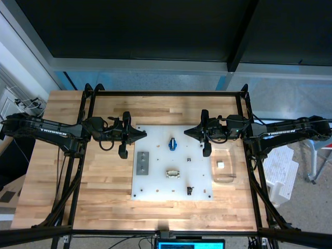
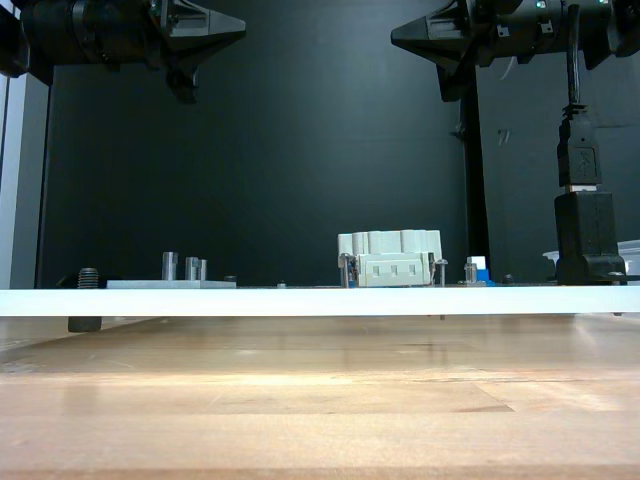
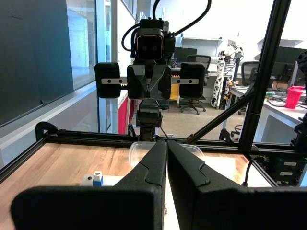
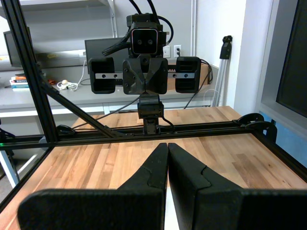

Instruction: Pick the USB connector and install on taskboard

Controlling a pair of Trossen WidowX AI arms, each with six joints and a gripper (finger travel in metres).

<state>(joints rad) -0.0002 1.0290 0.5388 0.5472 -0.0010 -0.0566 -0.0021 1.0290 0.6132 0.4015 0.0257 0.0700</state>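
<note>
The small dark grey-black USB connector is seen upright on a black fitting at the near right part of the large flat white square taskboard. It is held by neither gripper and is well apart from both. In the low view a thin black cable is seen above it; whether the cable belongs to it cannot be told.

The black left gripper is held high over the far left edge of the taskboard, and its jaws are pressed together with nothing between them. The black right gripper is held high over the far part of the taskboard, facing the left one, also with its jaws together and empty.

A clear plastic tray is placed just beside the right edge of the taskboard. A small white square block is lying in it.
</note>
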